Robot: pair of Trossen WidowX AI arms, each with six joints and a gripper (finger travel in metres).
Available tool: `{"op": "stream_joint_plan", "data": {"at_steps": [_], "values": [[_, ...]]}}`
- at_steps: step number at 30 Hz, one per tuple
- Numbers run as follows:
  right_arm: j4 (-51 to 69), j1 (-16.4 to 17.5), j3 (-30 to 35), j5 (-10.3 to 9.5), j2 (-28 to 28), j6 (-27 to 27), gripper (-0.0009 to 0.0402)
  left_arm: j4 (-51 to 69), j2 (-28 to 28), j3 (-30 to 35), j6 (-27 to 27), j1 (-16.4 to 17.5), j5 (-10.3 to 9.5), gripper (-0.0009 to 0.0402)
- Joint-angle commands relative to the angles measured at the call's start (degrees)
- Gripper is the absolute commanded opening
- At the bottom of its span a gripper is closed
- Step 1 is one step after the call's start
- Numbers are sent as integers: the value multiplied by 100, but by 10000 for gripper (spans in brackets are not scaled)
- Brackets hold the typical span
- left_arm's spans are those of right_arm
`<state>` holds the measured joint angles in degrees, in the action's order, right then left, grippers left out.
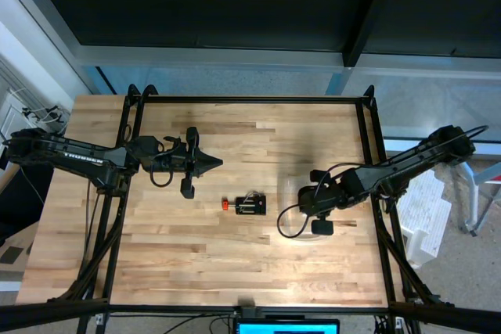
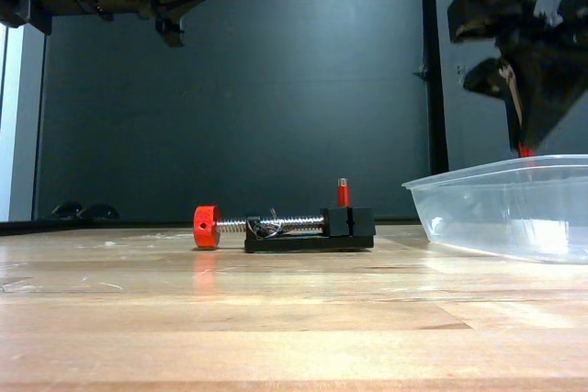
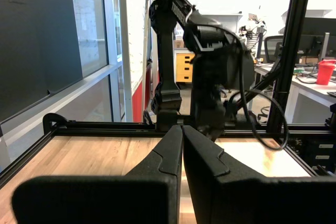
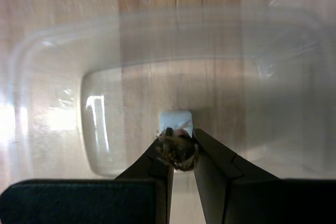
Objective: Pick the RCA connector and install on taskboard
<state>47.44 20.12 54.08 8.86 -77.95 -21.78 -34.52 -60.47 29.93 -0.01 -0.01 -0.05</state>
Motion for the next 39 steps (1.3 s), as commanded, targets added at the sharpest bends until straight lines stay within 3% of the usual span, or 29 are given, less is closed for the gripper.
{"op": "stream_joint_plan", "data": {"at_steps": [1,11,18,26,39], "values": [[269,-2,269,11,116,-4,2,0,0,2,0,2,2,0],[603,-9,608,11,168,-28,2,-2,0,2,0,2,2,0],[260,-295,608,9,116,-11,2,-2,0,2,0,2,2,0],[-299,-461,640,9,-225,72,2,-2,0,2,0,2,2,0],[-317,-654,1429,13,-1130,411,2,-2,-2,2,0,2,2,0]]}}
